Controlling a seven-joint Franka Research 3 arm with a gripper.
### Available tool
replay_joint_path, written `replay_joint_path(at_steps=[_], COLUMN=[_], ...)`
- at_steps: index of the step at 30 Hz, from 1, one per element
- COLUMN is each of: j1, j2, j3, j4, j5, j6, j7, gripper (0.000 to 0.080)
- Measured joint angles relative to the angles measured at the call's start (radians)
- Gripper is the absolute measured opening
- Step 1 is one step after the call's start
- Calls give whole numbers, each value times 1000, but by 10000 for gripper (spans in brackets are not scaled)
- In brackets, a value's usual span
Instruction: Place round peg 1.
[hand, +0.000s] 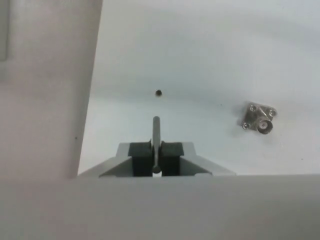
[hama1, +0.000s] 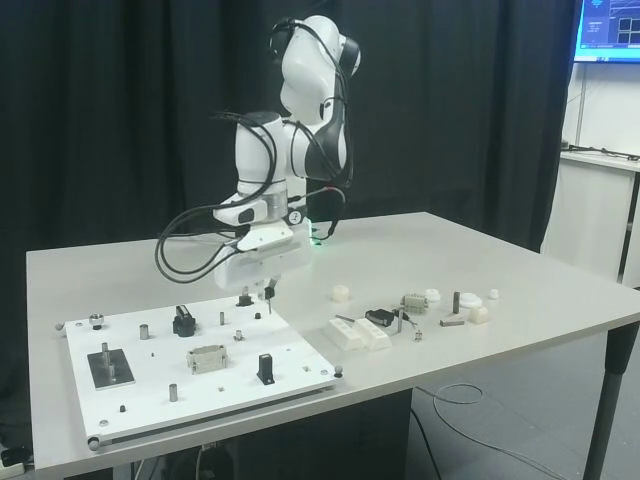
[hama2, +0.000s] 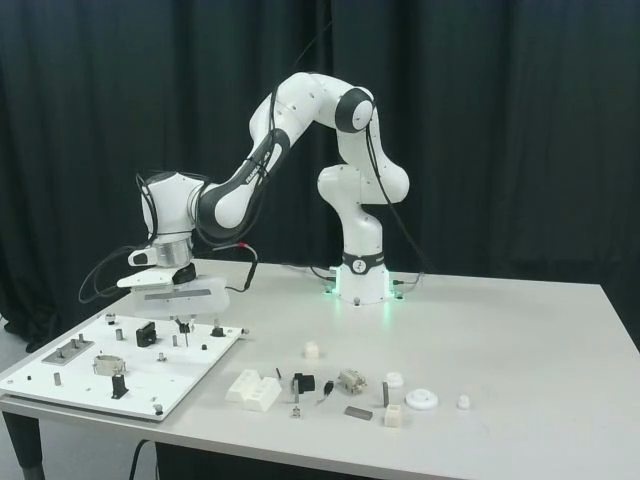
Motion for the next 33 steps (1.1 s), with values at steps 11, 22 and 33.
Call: replay_joint_path(at_steps=[11,22,33], j1=[1,20,95], j2=[-1,-18,-75], j3=[-1,0,4], j4=[0,-1,-17], j5=[0,1,6], j6=[0,-43,-146], j7=[0,30,139], gripper=[33,33,33])
